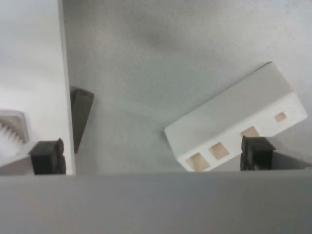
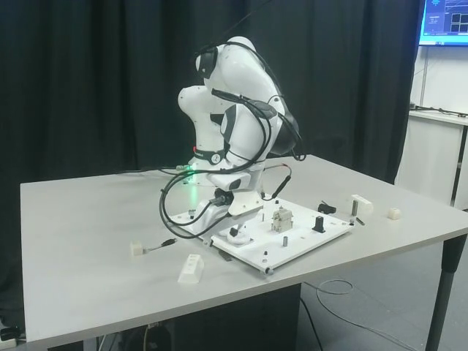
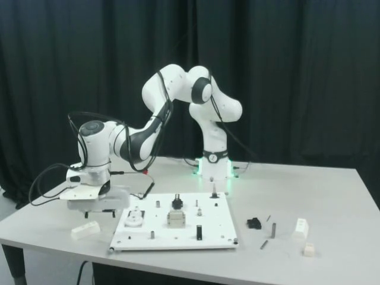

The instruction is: Remove round peg 3.

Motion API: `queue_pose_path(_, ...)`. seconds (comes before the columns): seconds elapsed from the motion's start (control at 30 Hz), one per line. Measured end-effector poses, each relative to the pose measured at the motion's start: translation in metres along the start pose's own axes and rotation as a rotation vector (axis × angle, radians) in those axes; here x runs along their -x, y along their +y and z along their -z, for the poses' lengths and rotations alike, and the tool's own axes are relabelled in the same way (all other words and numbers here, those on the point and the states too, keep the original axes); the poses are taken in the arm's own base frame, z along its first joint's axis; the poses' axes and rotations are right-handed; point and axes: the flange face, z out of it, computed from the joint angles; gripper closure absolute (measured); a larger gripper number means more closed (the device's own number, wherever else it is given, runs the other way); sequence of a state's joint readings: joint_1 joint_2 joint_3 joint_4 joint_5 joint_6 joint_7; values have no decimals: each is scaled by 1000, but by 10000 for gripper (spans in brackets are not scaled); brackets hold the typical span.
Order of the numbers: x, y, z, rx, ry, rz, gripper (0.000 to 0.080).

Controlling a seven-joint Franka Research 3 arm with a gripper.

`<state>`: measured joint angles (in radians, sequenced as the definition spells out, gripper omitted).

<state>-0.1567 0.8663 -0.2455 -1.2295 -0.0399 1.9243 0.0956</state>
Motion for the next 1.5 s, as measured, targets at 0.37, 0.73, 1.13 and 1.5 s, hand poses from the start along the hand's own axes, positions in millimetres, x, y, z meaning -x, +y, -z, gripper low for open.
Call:
queue_pose_path(0.37, 0, -3, 4, -22, -7, -6, 3)
queue_pose_path(0.73, 6, -31, 11, -101, -37, -19, 3)
queue_pose_path(1.13, 19, -88, 39, -144, -51, -98, 3)
queue_pose_path(1.5, 36, -139, 44, -138, -73, -113, 3)
